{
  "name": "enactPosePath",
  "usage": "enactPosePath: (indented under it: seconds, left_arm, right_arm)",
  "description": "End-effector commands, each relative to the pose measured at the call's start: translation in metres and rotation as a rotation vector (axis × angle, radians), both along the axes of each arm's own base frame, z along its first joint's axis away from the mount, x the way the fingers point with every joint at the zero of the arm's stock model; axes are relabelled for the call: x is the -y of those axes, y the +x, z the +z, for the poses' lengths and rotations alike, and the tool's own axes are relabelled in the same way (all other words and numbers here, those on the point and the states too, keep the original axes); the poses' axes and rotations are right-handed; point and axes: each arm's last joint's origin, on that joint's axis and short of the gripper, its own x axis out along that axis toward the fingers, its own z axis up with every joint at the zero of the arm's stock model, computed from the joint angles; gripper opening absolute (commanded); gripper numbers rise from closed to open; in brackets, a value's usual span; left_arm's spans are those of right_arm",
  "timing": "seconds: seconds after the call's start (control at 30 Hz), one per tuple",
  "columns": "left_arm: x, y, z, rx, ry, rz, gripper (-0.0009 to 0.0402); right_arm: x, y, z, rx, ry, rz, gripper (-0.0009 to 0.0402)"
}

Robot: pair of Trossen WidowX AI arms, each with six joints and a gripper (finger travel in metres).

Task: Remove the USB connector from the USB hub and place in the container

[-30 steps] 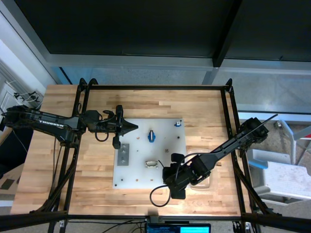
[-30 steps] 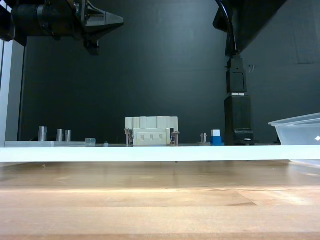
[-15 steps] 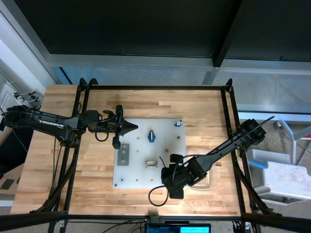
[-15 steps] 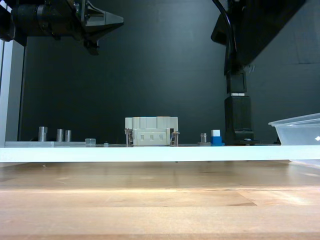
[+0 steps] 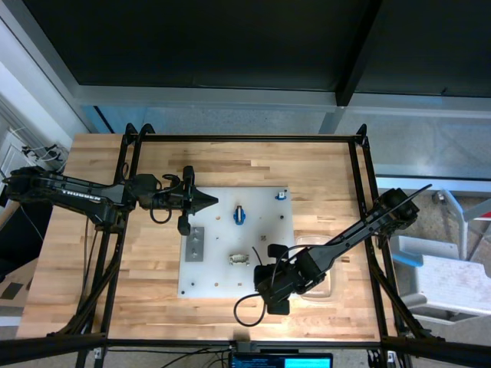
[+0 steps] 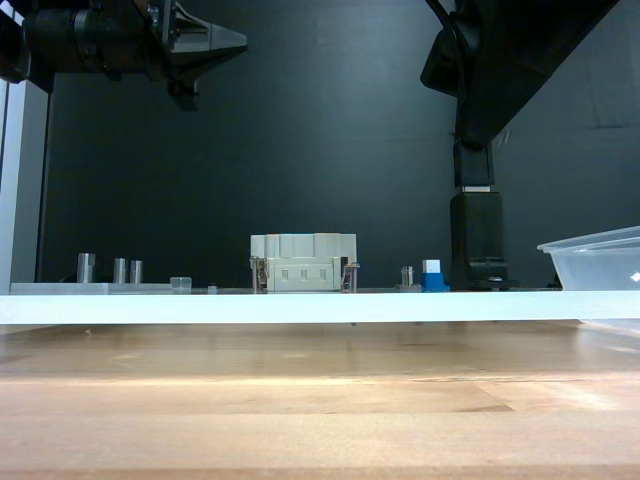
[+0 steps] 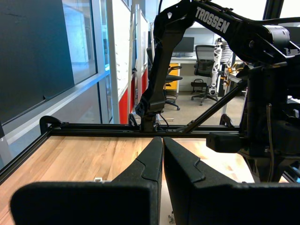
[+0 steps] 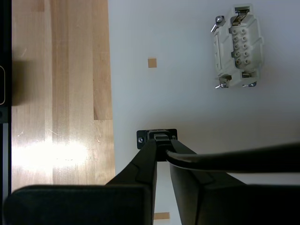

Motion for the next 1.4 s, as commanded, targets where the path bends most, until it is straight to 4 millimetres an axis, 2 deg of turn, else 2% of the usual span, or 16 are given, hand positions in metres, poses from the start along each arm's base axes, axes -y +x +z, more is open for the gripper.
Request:
enactPosePath:
  seconds: [0.03, 0.63, 0.8, 1.0, 1.4]
  left_arm:
    - [0.000, 0.000, 0.000, 0.000, 0.000, 0.000, 0.0001]
    - [0.000, 0.000, 0.000, 0.000, 0.000, 0.000, 0.0001]
    - [0.000, 0.000, 0.000, 0.000, 0.000, 0.000, 0.0001]
    - [0.000, 0.000, 0.000, 0.000, 0.000, 0.000, 0.0001]
    - [0.000, 0.000, 0.000, 0.000, 0.000, 0.000, 0.0001]
  right_arm:
    - [0.001, 0.000, 0.000, 0.001, -0.011, 0.004, 0.0005]
    - [0.005, 0.004, 0.003, -0.004, -0.029, 0.057, 0.0000]
    - [0.003, 0.012, -0.002, -0.037, -0.040, 0.096, 0.0000]
    - [0.002, 0.020, 0.004, -0.076, -0.074, 0.118, 0.0000]
    - [0.005, 0.011, 0.003, -0.070, -0.066, 0.076, 0.0000]
